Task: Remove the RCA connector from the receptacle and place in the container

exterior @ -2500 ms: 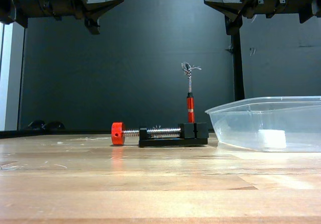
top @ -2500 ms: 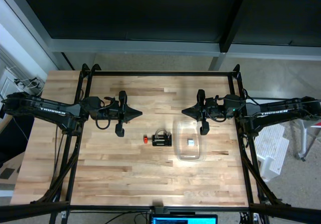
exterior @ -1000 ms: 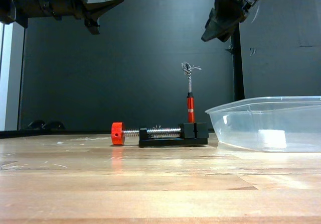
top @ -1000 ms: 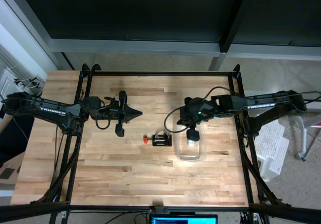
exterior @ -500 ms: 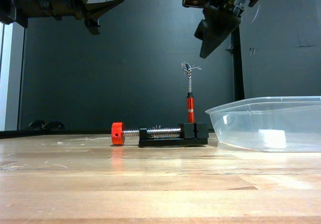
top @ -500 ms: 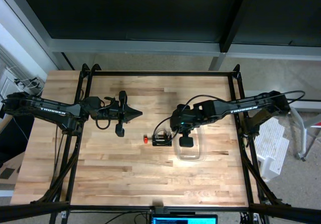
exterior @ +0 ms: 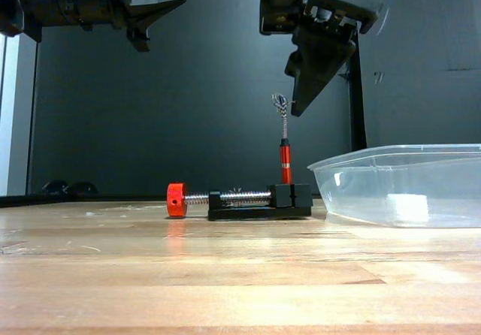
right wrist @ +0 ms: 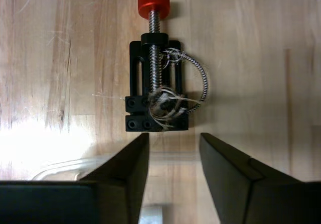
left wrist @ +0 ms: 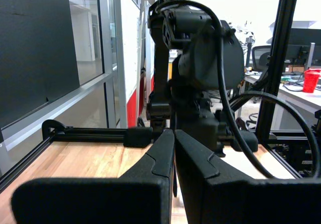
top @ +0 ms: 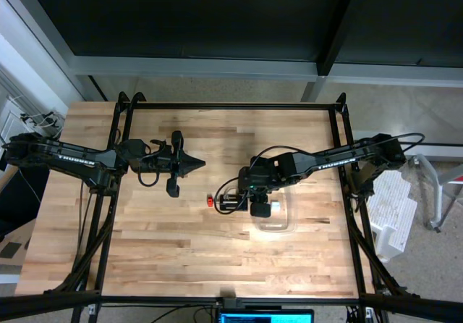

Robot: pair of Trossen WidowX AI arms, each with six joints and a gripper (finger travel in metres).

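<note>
Over the table [top: 181,250], our right gripper [exterior: 297,104], fingers spread, hovers above the plug [exterior: 285,162]; next we pinch it; left gripper [exterior: 176,3], fingers together, sits upper left.

my right pincer [exterior: 295,108] hangs right by the top of the RCA connector [exterior: 285,162], which stands in the receptacle [exterior: 259,200] on the surface [exterior: 225,275], container [exterior: 398,185] just to its right, my left pincer [exterior: 179,1] up high, well off left
</note>
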